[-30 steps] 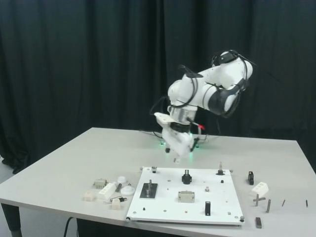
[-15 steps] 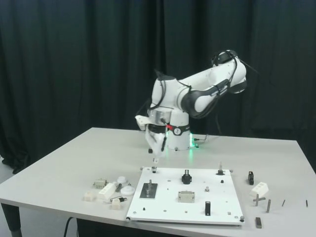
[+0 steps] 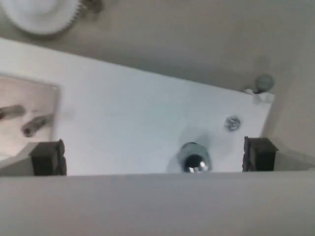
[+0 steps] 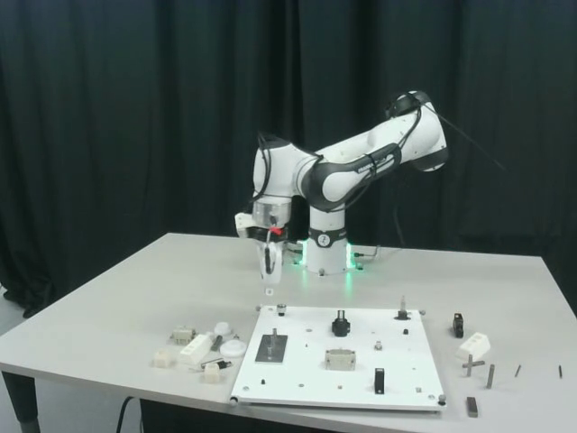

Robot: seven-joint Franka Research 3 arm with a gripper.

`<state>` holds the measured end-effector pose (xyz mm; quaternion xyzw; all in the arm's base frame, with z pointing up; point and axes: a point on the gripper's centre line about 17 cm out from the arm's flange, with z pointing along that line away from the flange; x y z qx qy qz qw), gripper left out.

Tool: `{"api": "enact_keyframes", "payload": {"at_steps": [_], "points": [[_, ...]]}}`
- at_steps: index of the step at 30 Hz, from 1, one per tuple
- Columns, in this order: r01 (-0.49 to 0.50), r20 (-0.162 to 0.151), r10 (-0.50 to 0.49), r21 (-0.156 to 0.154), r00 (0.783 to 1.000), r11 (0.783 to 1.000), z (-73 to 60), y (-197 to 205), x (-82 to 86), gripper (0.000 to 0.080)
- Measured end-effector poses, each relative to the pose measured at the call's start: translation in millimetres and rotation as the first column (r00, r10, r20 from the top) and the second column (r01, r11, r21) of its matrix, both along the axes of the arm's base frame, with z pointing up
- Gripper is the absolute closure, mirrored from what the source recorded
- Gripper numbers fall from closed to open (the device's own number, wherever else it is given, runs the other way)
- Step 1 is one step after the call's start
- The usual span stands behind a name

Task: Remove bolt 4.

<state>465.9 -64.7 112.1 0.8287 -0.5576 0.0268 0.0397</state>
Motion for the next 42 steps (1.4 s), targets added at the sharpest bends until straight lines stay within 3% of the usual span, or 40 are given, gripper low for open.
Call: {"api": "enact_keyframes", "payload": {"at_steps": [11,20,42], "points": [[0.012,-0.053,-0.009,0.051,0.999,0.999,-11.8,-2,-32.4,0.0003],[-0.015,-0.037,0.018,0.087,0.999,0.996,-19.7,7,-33.5,0.0003],[-0.048,-0.046,0.052,0.084,0.998,0.995,-41.9,19,-34.2,0.0003]]}}
